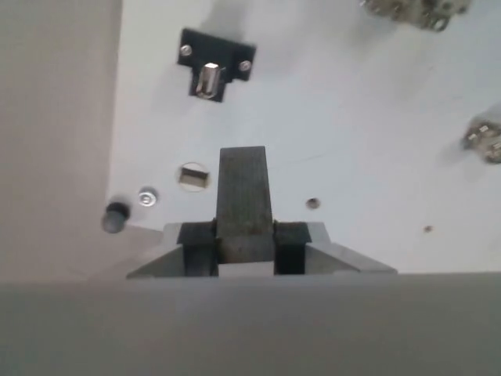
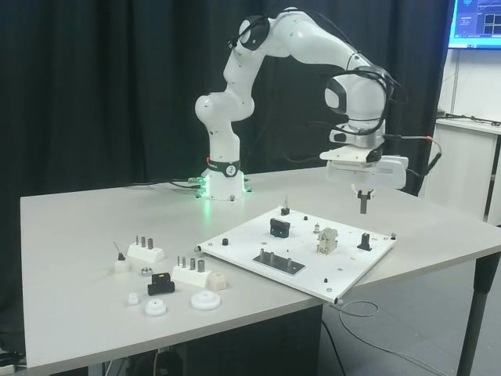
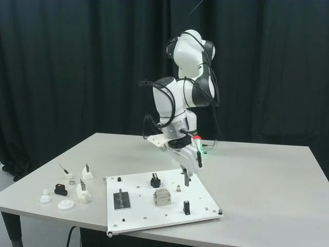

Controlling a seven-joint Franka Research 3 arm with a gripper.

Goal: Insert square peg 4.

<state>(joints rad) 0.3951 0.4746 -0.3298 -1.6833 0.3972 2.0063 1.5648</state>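
Gripping a dark grey square peg (image 1: 243, 200) upright, the end effector (image 1: 245, 249) hangs above the white board (image 1: 352, 117).

peg (image 1: 243, 200) in hand (image 1: 244, 249) above board (image 2: 344, 262), near its hole (image 1: 192, 175)

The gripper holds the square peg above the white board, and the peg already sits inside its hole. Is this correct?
Not quite. The gripper does hold the peg above the white board, but the wrist view shows the hole still open beside the peg's tip.
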